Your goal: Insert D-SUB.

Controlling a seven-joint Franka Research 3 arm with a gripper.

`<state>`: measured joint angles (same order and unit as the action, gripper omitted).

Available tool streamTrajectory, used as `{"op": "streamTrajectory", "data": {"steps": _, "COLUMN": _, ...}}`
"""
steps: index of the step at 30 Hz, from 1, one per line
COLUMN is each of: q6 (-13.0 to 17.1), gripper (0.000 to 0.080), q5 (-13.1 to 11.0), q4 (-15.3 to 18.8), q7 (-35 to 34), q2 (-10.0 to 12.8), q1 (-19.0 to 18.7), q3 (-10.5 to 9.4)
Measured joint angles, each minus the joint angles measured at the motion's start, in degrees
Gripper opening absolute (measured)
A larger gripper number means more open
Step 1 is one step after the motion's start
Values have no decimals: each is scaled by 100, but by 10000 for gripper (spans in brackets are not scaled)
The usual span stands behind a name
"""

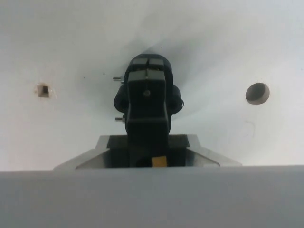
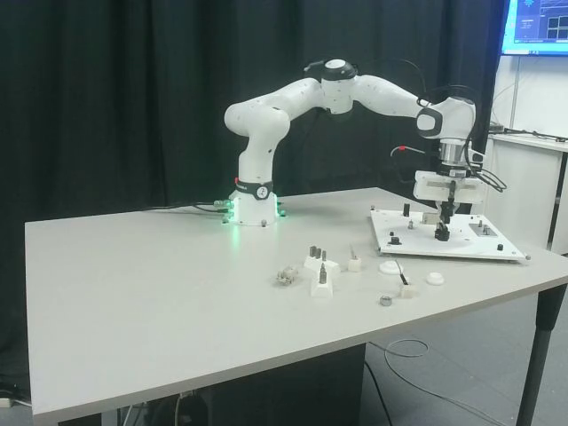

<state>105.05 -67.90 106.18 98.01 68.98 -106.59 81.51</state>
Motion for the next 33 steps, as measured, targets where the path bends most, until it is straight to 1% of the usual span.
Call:
{"op": "streamTrajectory", "data": {"steps": 12, "q6": 0, "gripper": 154, "q5": -79, "q4": 11, "q7": 51, "q2": 0, "q1": 51, "q3": -14}}
{"op": "streamTrajectory", "data": {"steps": 33, "q6": 0, "gripper": 154, "q5": -111, "q4": 25, "q7": 186, "q2": 0, "q1": 62, "q3": -59}}
